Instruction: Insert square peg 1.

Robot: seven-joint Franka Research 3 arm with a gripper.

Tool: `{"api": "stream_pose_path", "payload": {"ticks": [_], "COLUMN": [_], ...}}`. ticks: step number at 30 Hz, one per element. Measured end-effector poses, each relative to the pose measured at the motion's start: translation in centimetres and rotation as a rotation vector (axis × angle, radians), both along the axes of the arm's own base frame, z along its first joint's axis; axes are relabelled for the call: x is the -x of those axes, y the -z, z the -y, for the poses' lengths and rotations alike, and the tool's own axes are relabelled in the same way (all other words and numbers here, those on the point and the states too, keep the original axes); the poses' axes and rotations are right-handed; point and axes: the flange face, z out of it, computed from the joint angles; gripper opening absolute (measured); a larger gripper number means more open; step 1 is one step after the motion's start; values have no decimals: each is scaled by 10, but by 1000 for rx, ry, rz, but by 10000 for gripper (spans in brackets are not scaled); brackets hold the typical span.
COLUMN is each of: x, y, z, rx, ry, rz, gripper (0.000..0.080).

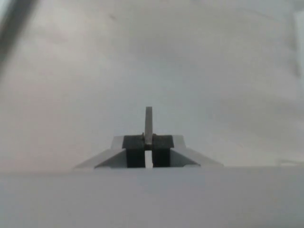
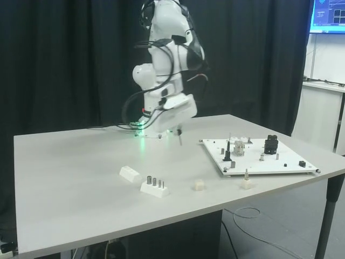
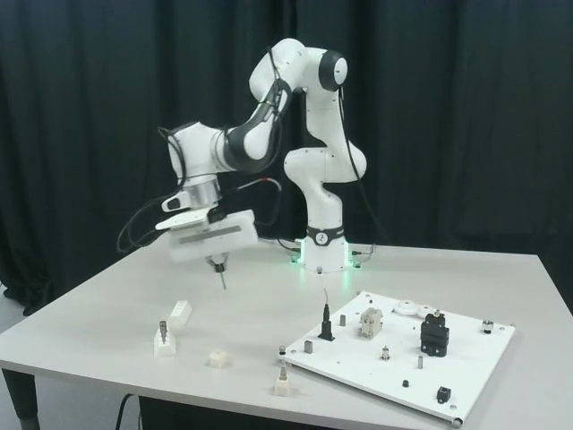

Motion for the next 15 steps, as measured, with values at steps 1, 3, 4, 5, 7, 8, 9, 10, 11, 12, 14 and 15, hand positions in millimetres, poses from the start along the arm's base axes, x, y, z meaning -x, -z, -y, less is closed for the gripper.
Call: {"api": "stream_pose_path", "payload": {"ticks": [1, 3, 4, 5, 7, 8, 9, 10, 11, 12, 14, 15], "x": [-2, -5, -7, -9, -12, -13, -14, -15, -16, -17, -19, -19], "y": [-2, -6, -8, -10, -14, -16, -18, -20, -22, -24, -29, -31], "z": [-7, -21, -27, -36, -50, -58, -66, -74, -82, -90, -108, -117], "rx": [-3, -6, -7, -8, -4, -3, -1, 2, 5, 8, 16, 18], "ry": [-7, -21, -25, -34, -54, -65, -77, -91, -107, -125, -167, -185], "rz": [0, 2, 3, 4, 3, 1, 0, 0, 1, 1, 4, 6], "gripper": [27, 27, 27, 27, 27, 27, 27, 27, 27, 27, 27, 27]}}
